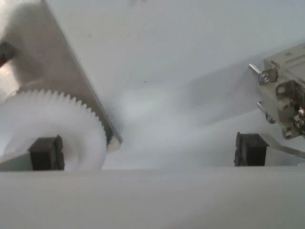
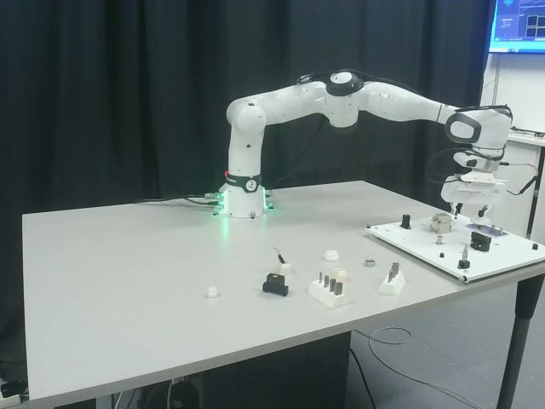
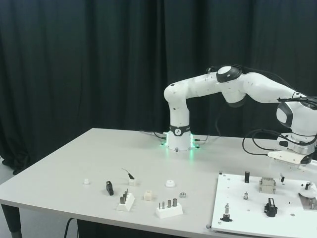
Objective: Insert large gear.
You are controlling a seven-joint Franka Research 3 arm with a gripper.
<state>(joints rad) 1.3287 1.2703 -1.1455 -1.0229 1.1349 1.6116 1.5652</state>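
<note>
The large white gear [image 1: 52, 114] has fine teeth and lies against a grey metal plate [image 1: 52, 62] on the white board [image 1: 181, 57]. My gripper [image 1: 147, 151] is open wide just above the board. One black fingertip [image 1: 46, 153] stands in front of the gear's hub and the other [image 1: 248, 149] is far off to the side over bare board. Nothing is held between them. In the second room view the gripper [image 3: 300, 168] hangs over the board's far right end, near the gear [image 3: 308, 190]. In the first room view the gripper [image 2: 473, 207] is low over the board [image 2: 426, 247].
A metal connector block [image 1: 286, 90] with screws stands close beside the gripper. The board also carries a black clip [image 3: 270, 208] and upright pegs [image 3: 227, 210]. On the table are white peg holders [image 3: 168, 207], a black part [image 3: 109, 188] and a small white gear [image 3: 170, 184].
</note>
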